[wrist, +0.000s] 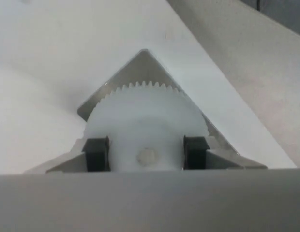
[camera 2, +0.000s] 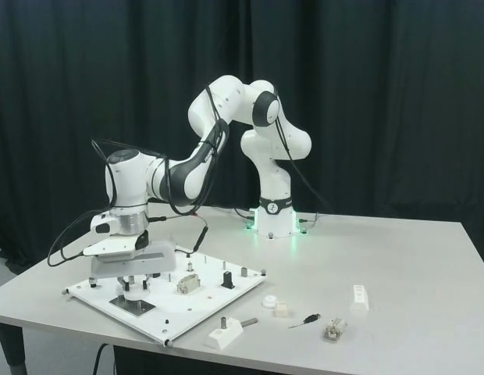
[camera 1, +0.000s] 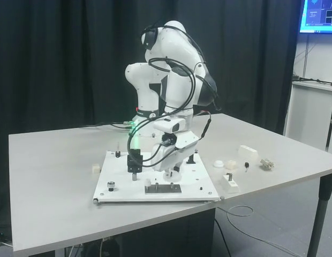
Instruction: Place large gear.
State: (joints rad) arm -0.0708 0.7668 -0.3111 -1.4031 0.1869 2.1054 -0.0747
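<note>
The large white gear (wrist: 145,121) is toothed around its rim and has a round hub in the middle. My gripper (wrist: 146,153) is shut on it, with a black pad (wrist: 97,153) pressed against each side. Right under the gear lies a grey metal plate (wrist: 140,65) fixed to the white board (wrist: 43,53). In the first room view the gripper (camera 1: 172,170) hangs low over the board (camera 1: 118,168), just behind the grey plate (camera 1: 162,188). In the second room view it (camera 2: 131,283) is directly above that plate (camera 2: 134,305). Whether the gear touches the plate I cannot tell.
A black block (camera 1: 135,161) and short pegs stand on the board near the gripper. On the table beside the board lie small white parts (camera 1: 249,152) (camera 1: 229,182), a grey connector (camera 1: 266,164) and a small black tool (camera 2: 308,320). The arm's base (camera 2: 275,219) is behind.
</note>
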